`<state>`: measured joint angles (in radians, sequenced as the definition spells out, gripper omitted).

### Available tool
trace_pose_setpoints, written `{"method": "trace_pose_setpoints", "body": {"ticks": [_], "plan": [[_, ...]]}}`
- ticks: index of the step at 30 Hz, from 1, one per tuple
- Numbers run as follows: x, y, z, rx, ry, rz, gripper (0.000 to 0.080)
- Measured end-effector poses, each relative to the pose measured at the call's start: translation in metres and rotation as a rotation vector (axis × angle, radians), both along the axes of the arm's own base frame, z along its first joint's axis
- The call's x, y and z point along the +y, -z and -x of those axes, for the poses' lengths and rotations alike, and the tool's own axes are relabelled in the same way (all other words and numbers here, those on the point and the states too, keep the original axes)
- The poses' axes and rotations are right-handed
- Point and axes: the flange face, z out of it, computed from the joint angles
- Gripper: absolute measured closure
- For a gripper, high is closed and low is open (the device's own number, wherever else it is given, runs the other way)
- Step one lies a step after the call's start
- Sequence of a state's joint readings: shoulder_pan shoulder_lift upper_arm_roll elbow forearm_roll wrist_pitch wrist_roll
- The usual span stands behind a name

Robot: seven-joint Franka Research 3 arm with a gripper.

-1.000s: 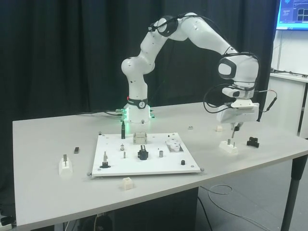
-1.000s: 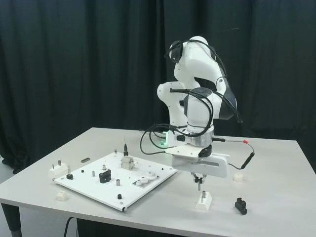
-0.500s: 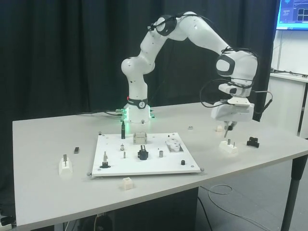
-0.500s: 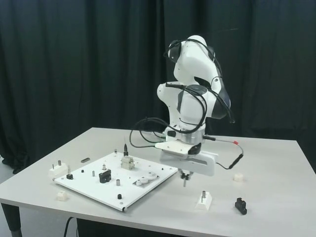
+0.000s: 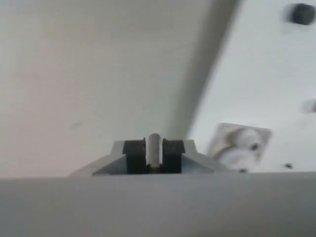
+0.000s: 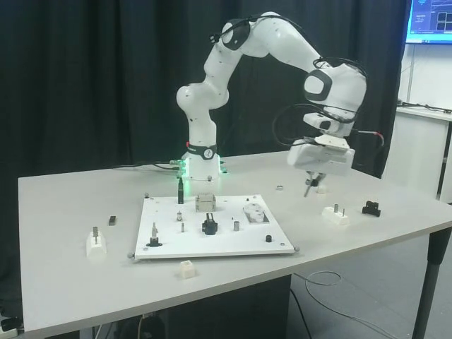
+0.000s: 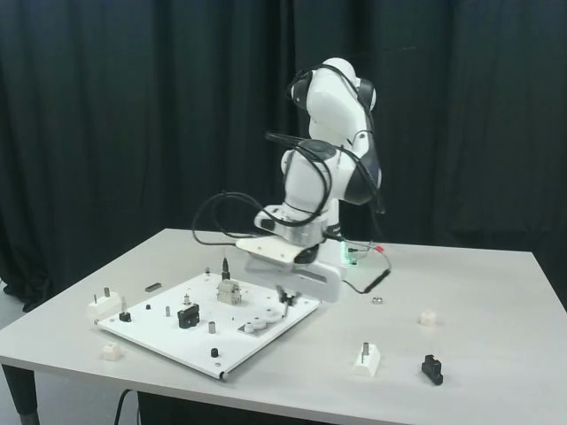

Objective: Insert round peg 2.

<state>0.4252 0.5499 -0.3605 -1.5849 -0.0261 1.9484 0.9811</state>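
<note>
A thin grey round peg (image 5: 154, 149) is clamped between the black pads (image 5: 133, 155) of my gripper (image 5: 154, 168), which is shut on it. In the first room view the gripper (image 6: 308, 189) hangs above the table, between the white board (image 6: 226, 244) and a small white stand (image 6: 335, 216). The peg (image 6: 307, 190) points down from the fingers. In the second room view the gripper (image 7: 285, 299) is over the board's (image 7: 168, 341) near right corner. The wrist view shows the board's edge running beside the peg.
The board carries several small black and grey fittings (image 6: 209, 227). The white stand (image 7: 366, 359) holds a short pin. A black clip (image 6: 371, 207), small white blocks (image 6: 186, 268) (image 7: 428, 318) and another white stand (image 6: 95, 244) lie on the grey table (image 6: 63, 198).
The arm has risen from the white stand at the right and swung toward the board, carrying the peg with it.
</note>
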Motion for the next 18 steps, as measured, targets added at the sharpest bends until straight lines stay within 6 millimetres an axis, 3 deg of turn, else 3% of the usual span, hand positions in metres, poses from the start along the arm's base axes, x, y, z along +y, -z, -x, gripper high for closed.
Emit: {"method": "trace_pose_setpoints", "body": {"ticks": [9,18], "plan": [[-0.065,-0.013,0.003,0.051,0.004,0.039,0.0738],[-0.141,-0.023,0.013,0.098,0.016,0.045,0.0738]]}}
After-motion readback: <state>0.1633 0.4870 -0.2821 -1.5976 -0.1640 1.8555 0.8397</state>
